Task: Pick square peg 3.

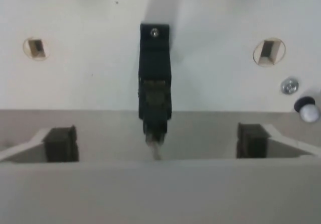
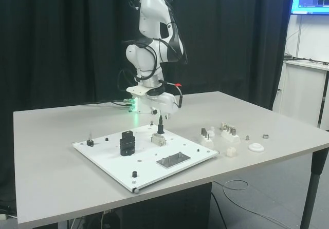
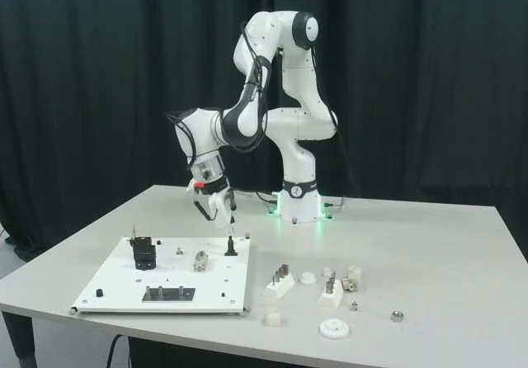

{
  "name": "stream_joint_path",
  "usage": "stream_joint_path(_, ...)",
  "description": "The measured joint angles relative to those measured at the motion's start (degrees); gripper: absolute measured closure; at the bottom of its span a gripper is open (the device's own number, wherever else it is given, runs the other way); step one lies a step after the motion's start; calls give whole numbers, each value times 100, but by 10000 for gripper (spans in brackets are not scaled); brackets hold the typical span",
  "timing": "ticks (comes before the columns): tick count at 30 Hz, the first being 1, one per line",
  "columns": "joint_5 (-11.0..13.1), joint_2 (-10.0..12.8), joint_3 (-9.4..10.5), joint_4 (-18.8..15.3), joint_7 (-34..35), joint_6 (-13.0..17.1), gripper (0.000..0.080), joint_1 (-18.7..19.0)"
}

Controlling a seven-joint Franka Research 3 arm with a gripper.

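Approach step: the claw [image 1: 157,148] is held wide over the white board [image 2: 103,154] on the grey counter [image 3: 429,244]. Square peg 3 [image 1: 155,96], black and upright, is seen between the fingers. Next, descent and closing are judged needed.

The grey counter [image 3: 429,244] carries a white board [image 3: 210,281] near its front edge and the arm's base [image 3: 299,207] toward the back. Beside the board lie small white peg holders [image 3: 279,285], a white gear [image 3: 334,328] and a small metal ring [image 3: 397,316].
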Motion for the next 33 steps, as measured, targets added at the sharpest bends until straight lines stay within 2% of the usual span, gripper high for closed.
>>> stream_joint_path(3, -13, -80, -22, 0, 0, -68, 471, -7)
stream_joint_path(4, -21, -103, -27, 1, 0, -95, 35, -10)
stream_joint_path(13, -153, -263, -88, 1, 0, -222, 9, -14)
stream_joint_path(25, -276, -386, -91, 4, 0, -226, 3, -14)
stream_joint_path(33, -458, -466, -80, 9, -57, -226, 3, -11)
